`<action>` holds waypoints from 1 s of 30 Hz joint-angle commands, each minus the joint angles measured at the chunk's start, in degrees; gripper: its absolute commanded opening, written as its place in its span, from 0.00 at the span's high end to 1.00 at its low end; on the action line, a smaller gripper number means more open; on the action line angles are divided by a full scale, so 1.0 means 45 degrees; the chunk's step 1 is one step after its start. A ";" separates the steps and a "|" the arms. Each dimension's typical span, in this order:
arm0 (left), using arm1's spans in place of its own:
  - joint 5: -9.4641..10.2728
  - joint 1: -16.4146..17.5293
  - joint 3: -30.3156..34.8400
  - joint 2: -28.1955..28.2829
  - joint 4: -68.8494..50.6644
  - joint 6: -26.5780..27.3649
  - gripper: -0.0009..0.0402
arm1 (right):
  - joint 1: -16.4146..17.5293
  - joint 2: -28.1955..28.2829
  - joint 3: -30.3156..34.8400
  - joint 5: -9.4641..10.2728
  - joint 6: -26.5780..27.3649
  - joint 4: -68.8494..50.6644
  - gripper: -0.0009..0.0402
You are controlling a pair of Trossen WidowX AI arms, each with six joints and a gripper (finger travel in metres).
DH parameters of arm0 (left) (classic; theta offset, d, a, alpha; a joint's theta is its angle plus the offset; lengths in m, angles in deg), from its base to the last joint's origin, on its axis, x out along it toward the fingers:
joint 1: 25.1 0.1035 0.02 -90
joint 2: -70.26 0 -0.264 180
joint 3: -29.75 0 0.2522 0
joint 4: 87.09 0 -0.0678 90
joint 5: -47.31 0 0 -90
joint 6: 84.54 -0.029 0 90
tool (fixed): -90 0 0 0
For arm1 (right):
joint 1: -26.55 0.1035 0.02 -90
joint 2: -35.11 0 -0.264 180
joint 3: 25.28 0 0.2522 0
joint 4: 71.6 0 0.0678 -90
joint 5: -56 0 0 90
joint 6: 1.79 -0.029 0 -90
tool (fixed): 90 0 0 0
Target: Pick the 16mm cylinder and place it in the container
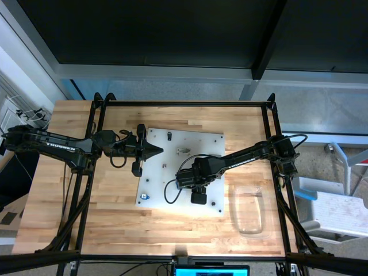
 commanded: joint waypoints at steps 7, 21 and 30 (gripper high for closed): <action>-0.0005 0.0005 0.0005 0.0000 0.0005 -0.0005 0.98 | 0.0000 -0.0015 -0.0355 0.0073 0.0010 0.0471 0.65; -0.0005 0.0000 0.0005 0.0000 0.0005 -0.0005 0.98 | -0.0005 -0.0015 -0.0389 0.0058 -0.0029 0.0510 0.71; -0.0005 0.0000 0.0005 0.0000 0.0005 -0.0005 0.98 | -0.0005 -0.0015 -0.0389 0.0068 -0.0029 0.0593 0.85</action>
